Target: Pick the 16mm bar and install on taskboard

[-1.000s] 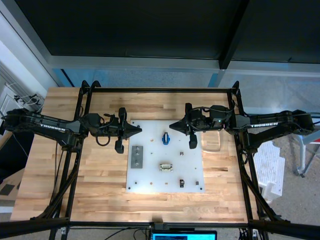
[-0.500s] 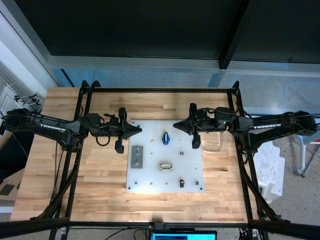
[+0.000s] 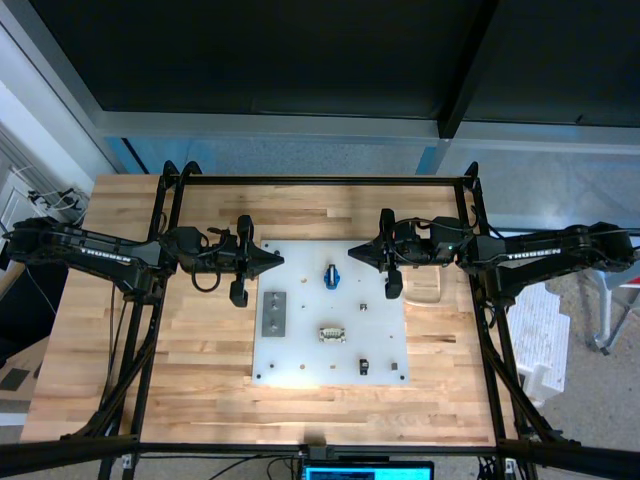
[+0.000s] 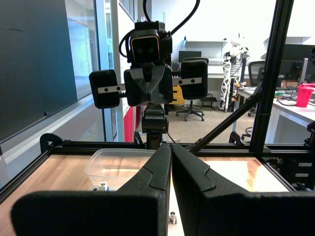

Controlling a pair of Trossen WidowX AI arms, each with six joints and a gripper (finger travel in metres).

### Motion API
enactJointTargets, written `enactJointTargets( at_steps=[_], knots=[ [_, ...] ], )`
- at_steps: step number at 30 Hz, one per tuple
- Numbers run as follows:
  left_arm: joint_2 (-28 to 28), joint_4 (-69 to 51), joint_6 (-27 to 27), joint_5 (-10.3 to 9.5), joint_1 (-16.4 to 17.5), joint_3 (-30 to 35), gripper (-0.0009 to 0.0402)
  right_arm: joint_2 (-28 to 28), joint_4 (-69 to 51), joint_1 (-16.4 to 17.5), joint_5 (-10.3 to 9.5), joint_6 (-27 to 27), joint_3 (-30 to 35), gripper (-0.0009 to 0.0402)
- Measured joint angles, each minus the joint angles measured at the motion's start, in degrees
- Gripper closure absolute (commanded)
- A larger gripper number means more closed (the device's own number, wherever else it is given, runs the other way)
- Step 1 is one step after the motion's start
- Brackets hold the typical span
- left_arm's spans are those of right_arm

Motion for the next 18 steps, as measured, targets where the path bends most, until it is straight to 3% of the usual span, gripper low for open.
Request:
enactJointTargets(
  at_steps=[18],
  knots=[
    [0.0,0.0,0.0,-0.02,0.0,0.0,0.0393,0.0,0.76,0.0,0.0,0.02,-0.66,0.0394]
  ],
)
